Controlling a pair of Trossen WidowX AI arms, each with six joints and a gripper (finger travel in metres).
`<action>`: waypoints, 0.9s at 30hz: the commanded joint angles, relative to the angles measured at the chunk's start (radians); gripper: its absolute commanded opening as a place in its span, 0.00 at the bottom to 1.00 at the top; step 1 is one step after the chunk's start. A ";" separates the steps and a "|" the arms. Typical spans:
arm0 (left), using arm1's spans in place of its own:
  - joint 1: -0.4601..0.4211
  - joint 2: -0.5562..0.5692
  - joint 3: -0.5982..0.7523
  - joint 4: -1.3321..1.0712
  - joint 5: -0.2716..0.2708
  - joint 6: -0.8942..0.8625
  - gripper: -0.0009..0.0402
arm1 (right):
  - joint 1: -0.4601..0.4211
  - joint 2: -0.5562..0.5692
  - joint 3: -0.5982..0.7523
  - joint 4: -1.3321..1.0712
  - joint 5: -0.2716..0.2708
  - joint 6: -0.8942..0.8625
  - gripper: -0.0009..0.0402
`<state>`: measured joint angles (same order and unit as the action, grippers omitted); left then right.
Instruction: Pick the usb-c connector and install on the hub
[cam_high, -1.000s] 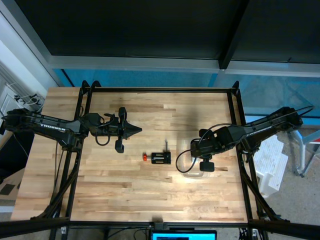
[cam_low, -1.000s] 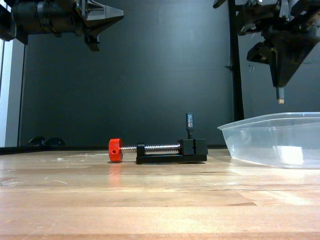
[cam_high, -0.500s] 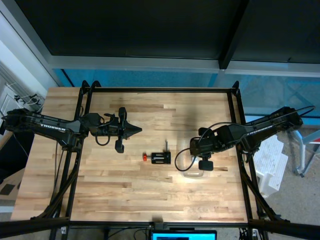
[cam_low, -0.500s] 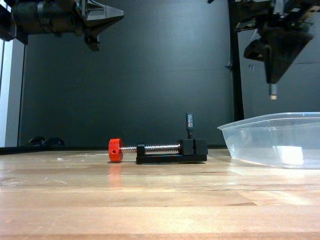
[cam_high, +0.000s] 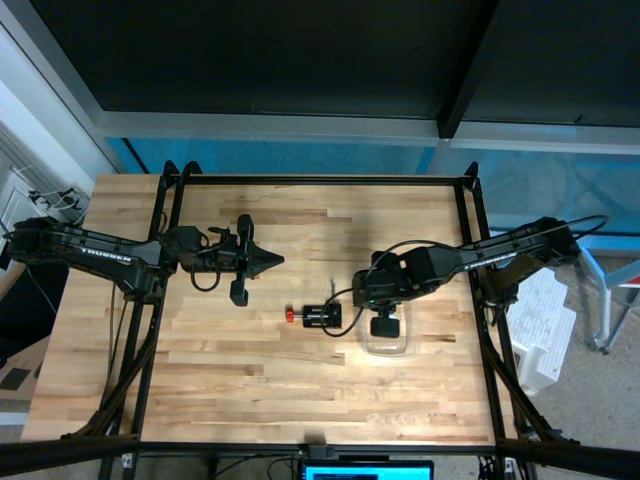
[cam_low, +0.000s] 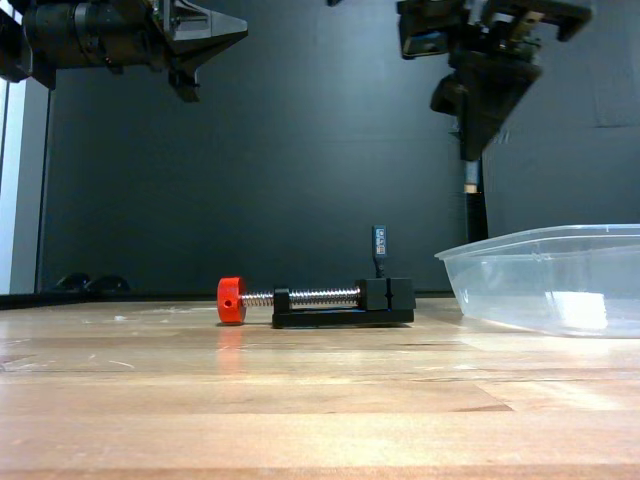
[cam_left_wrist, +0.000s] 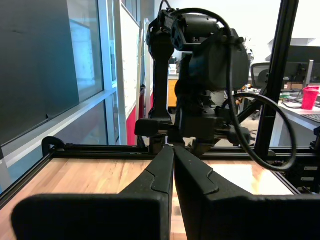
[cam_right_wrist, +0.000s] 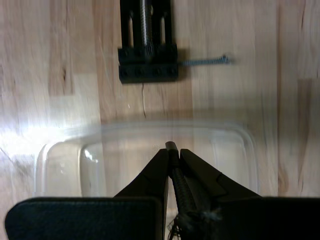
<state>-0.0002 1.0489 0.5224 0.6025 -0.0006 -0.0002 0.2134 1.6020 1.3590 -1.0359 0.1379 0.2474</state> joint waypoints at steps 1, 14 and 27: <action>0.000 0.000 0.000 0.000 0.000 0.000 0.02 | -0.006 0.045 0.044 -0.003 -0.005 -0.004 0.02; 0.000 0.000 0.000 0.000 0.000 0.000 0.02 | -0.031 0.201 0.193 -0.003 -0.024 -0.021 0.02; 0.000 0.000 0.000 0.000 0.000 0.000 0.02 | -0.039 0.290 0.276 0.000 -0.051 -0.045 0.02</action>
